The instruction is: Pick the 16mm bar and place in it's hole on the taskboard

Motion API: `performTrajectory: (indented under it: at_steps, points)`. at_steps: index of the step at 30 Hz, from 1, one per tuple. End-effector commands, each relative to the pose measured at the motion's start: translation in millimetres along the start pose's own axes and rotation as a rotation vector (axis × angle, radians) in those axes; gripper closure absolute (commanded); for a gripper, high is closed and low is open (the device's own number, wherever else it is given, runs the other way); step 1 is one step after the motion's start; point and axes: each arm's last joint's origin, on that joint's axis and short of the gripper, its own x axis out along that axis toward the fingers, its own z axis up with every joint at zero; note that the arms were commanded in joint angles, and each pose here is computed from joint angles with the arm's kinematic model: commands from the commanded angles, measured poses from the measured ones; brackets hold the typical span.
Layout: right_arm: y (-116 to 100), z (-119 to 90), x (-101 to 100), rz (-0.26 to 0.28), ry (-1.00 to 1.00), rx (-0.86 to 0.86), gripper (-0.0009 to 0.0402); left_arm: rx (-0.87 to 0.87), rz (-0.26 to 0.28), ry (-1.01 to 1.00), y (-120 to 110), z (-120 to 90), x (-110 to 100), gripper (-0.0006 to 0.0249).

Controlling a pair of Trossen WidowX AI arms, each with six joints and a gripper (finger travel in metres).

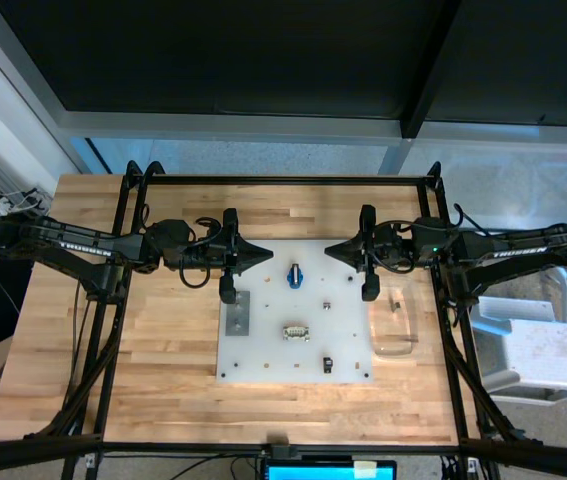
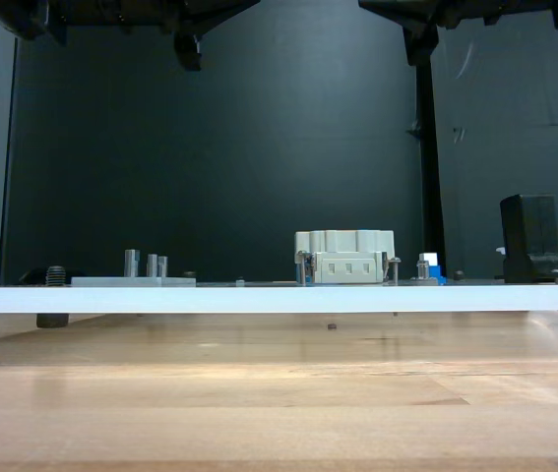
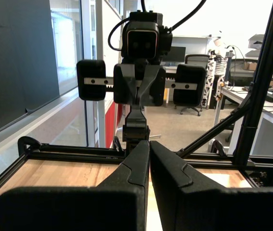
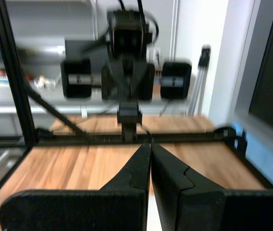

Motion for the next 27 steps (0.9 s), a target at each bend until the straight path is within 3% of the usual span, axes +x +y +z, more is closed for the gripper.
performTrajectory:
  at_steps: [1, 27]
  points:
    - [0, 4, -3, -0.009, 0.150, -0.021, 0.0393, 0.000, 0.000, 0.000, 0, 0, 0, 0.0243]
    - [-5, 25, -65, 0.012, 1.007, -0.151, 0.0393, 0.000, 0.000, 0.000, 0, 0, 0, 0.0243]
